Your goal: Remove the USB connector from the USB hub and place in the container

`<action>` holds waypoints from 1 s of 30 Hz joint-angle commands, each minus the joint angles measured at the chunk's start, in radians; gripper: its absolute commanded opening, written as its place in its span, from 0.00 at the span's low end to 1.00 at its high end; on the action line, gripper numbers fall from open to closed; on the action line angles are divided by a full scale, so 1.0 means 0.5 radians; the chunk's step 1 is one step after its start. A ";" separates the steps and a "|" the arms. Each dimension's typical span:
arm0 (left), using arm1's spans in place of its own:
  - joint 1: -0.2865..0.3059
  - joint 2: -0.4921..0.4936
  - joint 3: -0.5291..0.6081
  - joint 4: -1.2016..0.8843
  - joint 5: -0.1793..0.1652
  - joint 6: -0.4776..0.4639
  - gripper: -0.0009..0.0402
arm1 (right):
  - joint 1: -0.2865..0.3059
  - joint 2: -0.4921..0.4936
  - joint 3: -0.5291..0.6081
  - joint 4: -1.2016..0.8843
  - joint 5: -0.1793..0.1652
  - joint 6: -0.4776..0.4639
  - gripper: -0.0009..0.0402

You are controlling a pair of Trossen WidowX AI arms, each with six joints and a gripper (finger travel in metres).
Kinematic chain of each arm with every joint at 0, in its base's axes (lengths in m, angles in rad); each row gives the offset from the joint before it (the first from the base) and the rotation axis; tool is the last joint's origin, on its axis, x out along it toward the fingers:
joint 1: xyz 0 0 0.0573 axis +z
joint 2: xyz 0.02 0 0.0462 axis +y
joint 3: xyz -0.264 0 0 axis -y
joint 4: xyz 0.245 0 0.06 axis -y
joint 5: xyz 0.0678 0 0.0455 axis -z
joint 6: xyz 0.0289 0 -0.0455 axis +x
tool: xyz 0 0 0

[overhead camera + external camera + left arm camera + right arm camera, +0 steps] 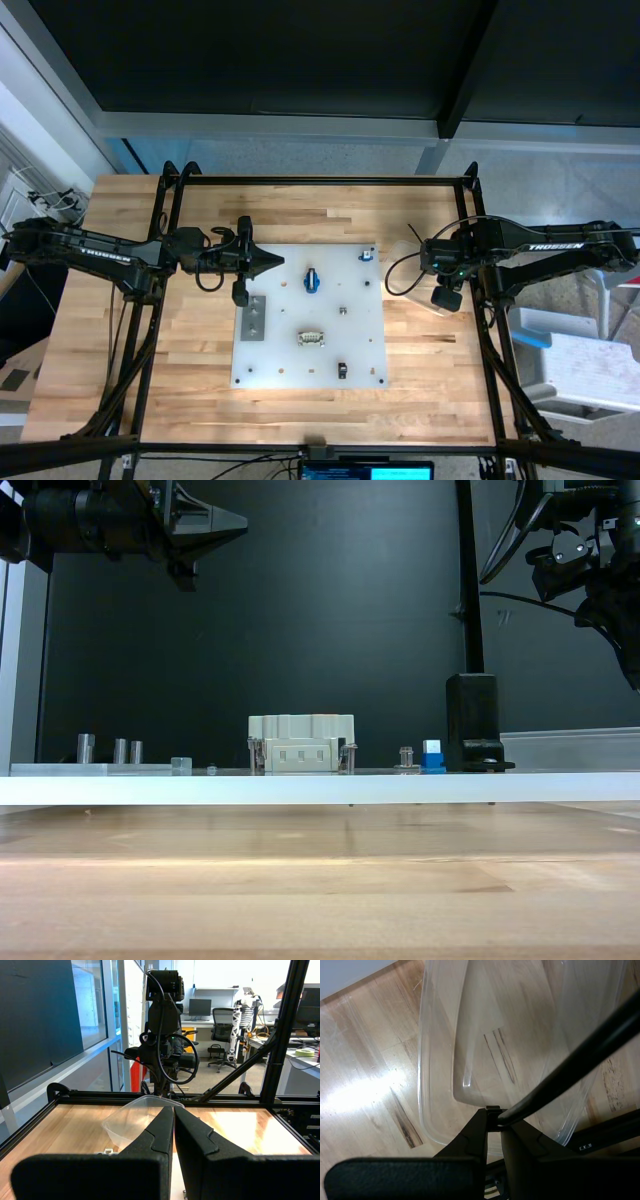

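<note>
Right gripper (492,1116) is clamped tight on the USB connector (560,1077), directly above the container (422,1060), right of the board (290,360). The cable looks light and floppy, so the stiff plug is the safer hold. Left gripper (173,1125), fingers together and empty, hovers over the board's far left.

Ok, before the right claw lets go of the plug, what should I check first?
1. USB connector out of the USB hub: ok.
2. Right claw shut on the USB connector: ok.
3. Right claw above the container: ok.
4. Container empty under the plug: ok.
5. Drop height above the container floor: cannot tell.
6. Left claw shut, raised over the left side of the board, away from the container: ok.
</note>
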 commanded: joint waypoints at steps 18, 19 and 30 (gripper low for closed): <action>0.000 0.001 0.000 0.001 0.001 0.001 0.02 | 0.000 0.002 0.002 0.002 0.000 0.018 0.37; 0.001 0.000 0.000 0.001 0.001 0.000 0.02 | 0.000 0.002 0.002 0.002 0.000 0.018 0.37; 0.000 0.000 0.000 0.001 0.000 0.001 0.02 | 0.001 0.004 0.002 0.016 0.000 0.018 0.37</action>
